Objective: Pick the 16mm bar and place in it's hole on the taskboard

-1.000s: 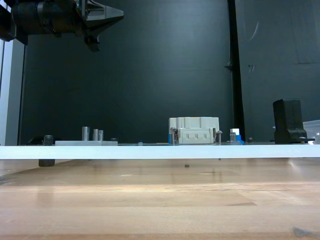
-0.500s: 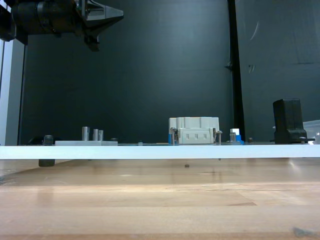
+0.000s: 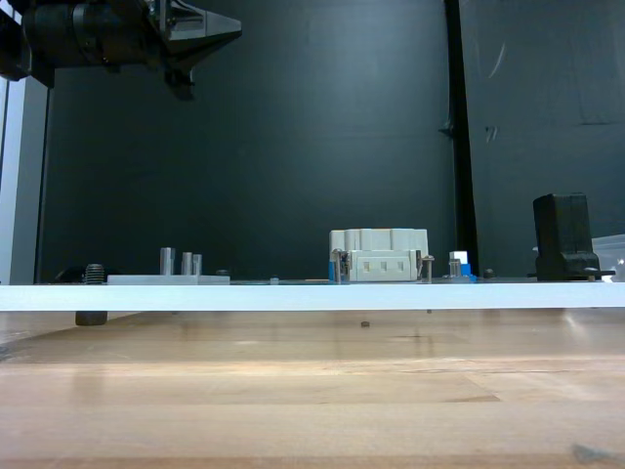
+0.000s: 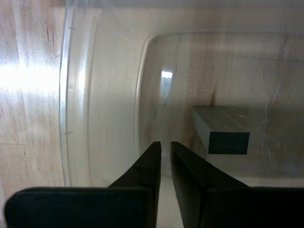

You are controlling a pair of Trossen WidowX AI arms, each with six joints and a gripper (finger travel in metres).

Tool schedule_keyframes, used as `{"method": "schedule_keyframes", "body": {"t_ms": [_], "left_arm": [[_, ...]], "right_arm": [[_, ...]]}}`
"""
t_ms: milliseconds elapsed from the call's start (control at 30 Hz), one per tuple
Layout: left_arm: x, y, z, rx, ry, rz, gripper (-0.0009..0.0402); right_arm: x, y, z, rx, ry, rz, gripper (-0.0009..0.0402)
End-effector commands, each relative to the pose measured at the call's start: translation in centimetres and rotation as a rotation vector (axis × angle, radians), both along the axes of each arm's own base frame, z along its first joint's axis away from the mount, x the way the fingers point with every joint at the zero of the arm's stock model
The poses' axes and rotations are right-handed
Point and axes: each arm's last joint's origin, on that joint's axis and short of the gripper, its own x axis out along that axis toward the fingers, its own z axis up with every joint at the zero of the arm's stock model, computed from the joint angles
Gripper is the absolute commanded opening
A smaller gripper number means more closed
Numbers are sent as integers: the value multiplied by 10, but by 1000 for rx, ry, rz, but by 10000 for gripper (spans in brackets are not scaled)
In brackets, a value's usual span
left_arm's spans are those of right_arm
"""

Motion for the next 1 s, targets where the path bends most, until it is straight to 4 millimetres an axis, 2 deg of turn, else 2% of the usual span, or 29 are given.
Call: {"method": "schedule_keyframes", "body": {"t_ms": [33,1000], "left_arm": [[0,0,0,0,0,0,0],[0,0,0,0,0,0,0]], "right_arm": [[0,0,0,-1,0,0,-2],[0,0,0,-3,-2,-1,0]]}}
